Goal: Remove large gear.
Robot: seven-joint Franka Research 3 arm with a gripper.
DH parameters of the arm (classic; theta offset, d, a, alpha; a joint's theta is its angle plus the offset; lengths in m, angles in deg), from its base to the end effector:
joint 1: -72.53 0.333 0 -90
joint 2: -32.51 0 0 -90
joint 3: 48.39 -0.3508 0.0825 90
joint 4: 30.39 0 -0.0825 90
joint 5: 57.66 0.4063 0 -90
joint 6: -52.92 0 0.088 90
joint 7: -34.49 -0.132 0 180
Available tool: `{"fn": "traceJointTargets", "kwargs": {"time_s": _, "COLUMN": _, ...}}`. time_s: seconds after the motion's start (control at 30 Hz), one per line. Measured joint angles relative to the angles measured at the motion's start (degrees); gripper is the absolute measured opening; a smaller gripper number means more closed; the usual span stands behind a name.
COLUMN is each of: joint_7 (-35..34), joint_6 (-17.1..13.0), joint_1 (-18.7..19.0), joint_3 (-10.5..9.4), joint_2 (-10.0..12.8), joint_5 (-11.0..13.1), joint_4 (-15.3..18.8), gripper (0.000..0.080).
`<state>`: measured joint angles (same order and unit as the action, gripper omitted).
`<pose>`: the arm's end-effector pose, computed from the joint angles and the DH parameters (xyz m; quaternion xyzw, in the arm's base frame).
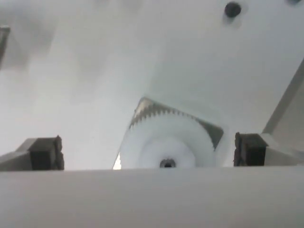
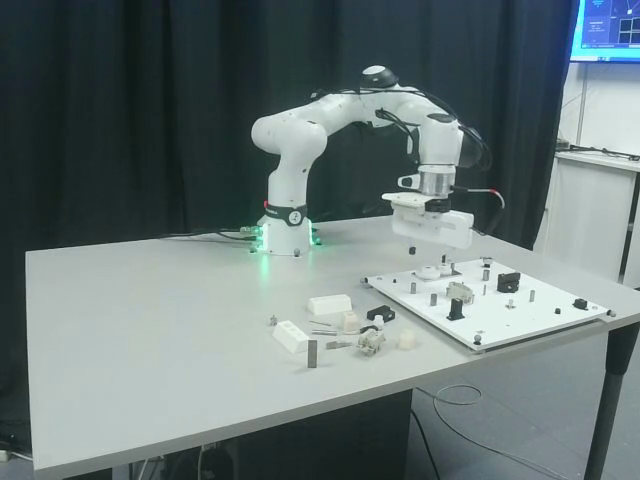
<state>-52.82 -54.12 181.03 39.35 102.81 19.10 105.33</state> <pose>0.4484 0.2051 0.2272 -0.5575 0.8300 -0.0146 0.0017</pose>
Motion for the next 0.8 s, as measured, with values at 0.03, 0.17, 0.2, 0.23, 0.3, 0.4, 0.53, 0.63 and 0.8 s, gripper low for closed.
{"fn": "traceJointTargets", "kwargs": {"time_s": 0.03, "joint_7": -0.25, "joint_6": 0.00, "joint_1": 0.00, "joint_3": -0.25, "joint_2": -0.10, "joint_5": 0.22, "joint_4": -0.07, "gripper": 0.0800}}
{"fn": "traceJointTargets", "kwargs": {"time_s": 0.17, "joint_7": -1.17, "joint_6": 0.00, "joint_1": 0.01, "joint_3": -1.12, "joint_2": -0.54, "joint_5": 0.77, "joint_4": -0.34, "gripper": 0.0800}}
{"fn": "traceJointTargets", "kwargs": {"time_s": 0.2, "joint_7": -1.37, "joint_6": 0.00, "joint_1": 0.02, "joint_3": -1.33, "joint_2": -0.62, "joint_5": 0.93, "joint_4": -0.40, "gripper": 0.0800}}
{"fn": "traceJointTargets", "kwargs": {"time_s": 0.23, "joint_7": -1.55, "joint_6": 0.00, "joint_1": 0.03, "joint_3": -1.50, "joint_2": -0.68, "joint_5": 1.09, "joint_4": -0.46, "gripper": 0.0800}}
{"fn": "traceJointTargets", "kwargs": {"time_s": 0.3, "joint_7": -2.03, "joint_6": 0.00, "joint_1": 0.06, "joint_3": -1.83, "joint_2": -0.78, "joint_5": 1.45, "joint_4": -0.56, "gripper": 0.0800}}
{"fn": "traceJointTargets", "kwargs": {"time_s": 0.4, "joint_7": -2.85, "joint_6": 0.00, "joint_1": 0.13, "joint_3": -2.27, "joint_2": -0.88, "joint_5": 1.65, "joint_4": -0.67, "gripper": 0.0800}}
{"fn": "traceJointTargets", "kwargs": {"time_s": 0.53, "joint_7": -3.62, "joint_6": 0.00, "joint_1": 0.29, "joint_3": -2.92, "joint_2": -0.96, "joint_5": 1.66, "joint_4": -0.73, "gripper": 0.0800}}
{"fn": "traceJointTargets", "kwargs": {"time_s": 0.63, "joint_7": -3.88, "joint_6": 0.00, "joint_1": 0.40, "joint_3": -3.38, "joint_2": -0.96, "joint_5": 1.66, "joint_4": -0.73, "gripper": 0.0800}}
{"fn": "traceJointTargets", "kwargs": {"time_s": 0.8, "joint_7": -4.00, "joint_6": -0.21, "joint_1": 0.42, "joint_3": -4.13, "joint_2": -0.96, "joint_5": 1.63, "joint_4": -0.66, "gripper": 0.0800}}
